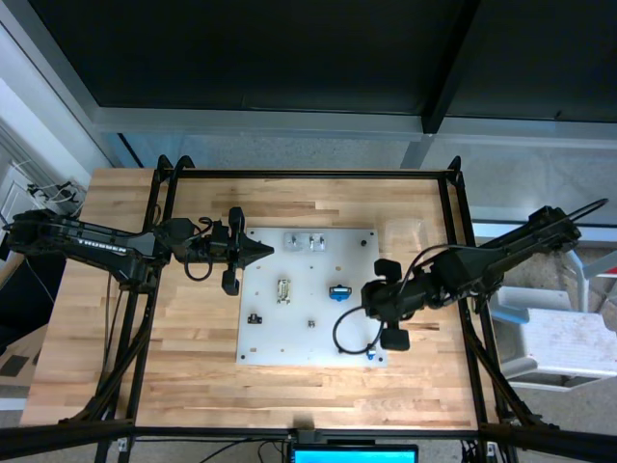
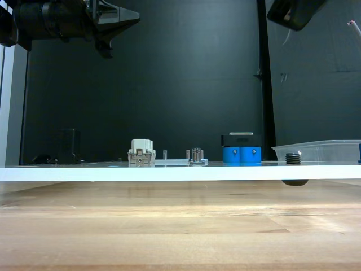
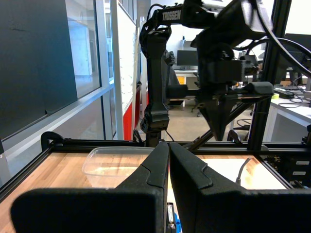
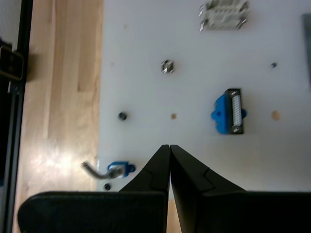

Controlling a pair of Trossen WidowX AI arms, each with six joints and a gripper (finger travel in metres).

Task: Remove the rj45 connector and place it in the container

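High view: the white board (image 1: 289, 338) lies mid-bench (image 1: 116, 328). The left hand (image 1: 267, 251) is level over the board's left edge, fingers pressed together to a point, holding nothing. The right hand (image 1: 374, 301) hangs above the board's right side, pointing down. The rj45 connector (image 1: 370, 353) sits in its blue socket at the board's near right corner, just near-side of the right hand. A black cable loop (image 1: 337, 336) droops under the right arm, close beside the connector. The cream connector (image 1: 283, 291) and the blue-and-black connector (image 1: 338, 292) stand mid-board. The container (image 1: 410, 231) is on the bench off the board's far right corner, well apart from the rj45 connector.

Low view: both hands are high above the board, only partly in frame. Along the board stand the cream connector (image 2: 141, 152), small metal posts (image 2: 196, 154), the blue-and-black connector (image 2: 241, 150), a black knob (image 2: 292, 158), and the container (image 2: 318, 151) behind the knob. The rj45 connector can't be made out here.

Left wrist view: left hand (image 3: 168, 144) clenched, empty. Beyond it is the container (image 3: 116, 162), and the right arm stands opposite.

Right wrist view: right hand (image 4: 169, 146) clenched, empty, above bare board. The rj45 connector (image 4: 113, 169), a pale plug in its blue socket, lies near the board's edge with a bent grey stub beside it. The black knob (image 4: 122, 115), the blue-and-black connector (image 4: 228, 116) and the cream connector (image 4: 223, 17) are around.
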